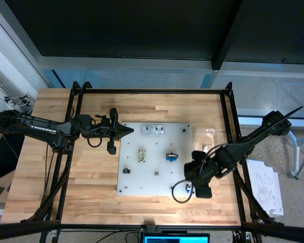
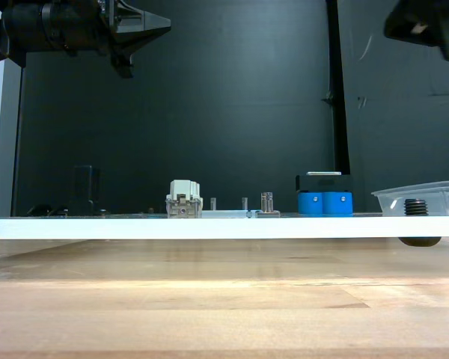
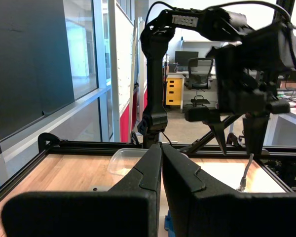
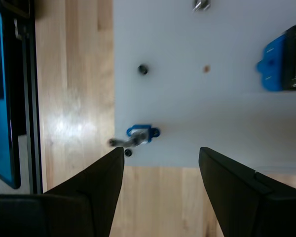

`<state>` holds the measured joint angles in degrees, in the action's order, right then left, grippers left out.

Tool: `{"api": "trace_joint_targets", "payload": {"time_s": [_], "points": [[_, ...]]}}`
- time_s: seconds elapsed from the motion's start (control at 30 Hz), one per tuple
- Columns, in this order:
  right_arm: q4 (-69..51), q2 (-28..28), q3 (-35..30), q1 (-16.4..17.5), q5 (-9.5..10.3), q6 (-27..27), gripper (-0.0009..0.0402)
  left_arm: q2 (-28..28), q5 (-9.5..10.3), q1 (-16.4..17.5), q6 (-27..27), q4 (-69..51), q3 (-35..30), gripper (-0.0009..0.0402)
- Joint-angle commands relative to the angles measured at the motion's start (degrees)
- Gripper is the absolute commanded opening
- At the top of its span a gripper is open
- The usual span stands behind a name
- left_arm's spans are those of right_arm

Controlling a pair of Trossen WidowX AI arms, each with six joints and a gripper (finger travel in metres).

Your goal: Pick the RJ45 connector and install on taskboard

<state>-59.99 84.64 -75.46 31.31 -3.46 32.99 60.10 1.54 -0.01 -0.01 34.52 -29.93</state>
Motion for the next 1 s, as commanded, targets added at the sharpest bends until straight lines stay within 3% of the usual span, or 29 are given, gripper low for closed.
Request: {"api": "trace_joint_targets", "payload": {"time_s": [0.03, 0.2, 0.37, 0.5, 0.73, 0.9, 1.0], "points": [[0.02, -1.57, 0.00, -3.17, -0.02, -2.45, 0.0180, 0.00, 0.00, 0.00, 0.02, 0.00, -0.02, 0.0000], [1.25, -3.32, 0.00, -9.33, -0.22, -7.17, 0.0135, 0.02, 0.00, 0.02, 0.02, 0.00, -0.02, 0.0000], [4.68, -4.24, 0.02, -15.54, -2.71, -12.17, 0.0089, 0.02, 0.00, 0.00, 0.02, 0.00, -0.02, 0.0000], [8.20, -5.20, 0.46, -19.93, -2.95, -16.41, 0.0054, 0.00, 0.00, 0.00, 0.02, 0.00, -0.02, 0.0000], [14.21, -6.80, 1.22, -26.36, -1.79, -25.27, 0.0001, 0.00, 0.00, 0.00, 0.00, 0.00, -0.02, 0.0000], [17.22, -8.68, 2.38, -30.47, 0.55, -29.97, 0.0004, 0.02, 0.00, 0.00, 0.02, 0.00, -0.02, 0.0000], [19.17, -9.79, 3.08, -32.22, 0.59, -31.54, -0.0001, 0.00, 0.00, 0.02, 0.02, 0.00, -0.02, 0.0000]]}}
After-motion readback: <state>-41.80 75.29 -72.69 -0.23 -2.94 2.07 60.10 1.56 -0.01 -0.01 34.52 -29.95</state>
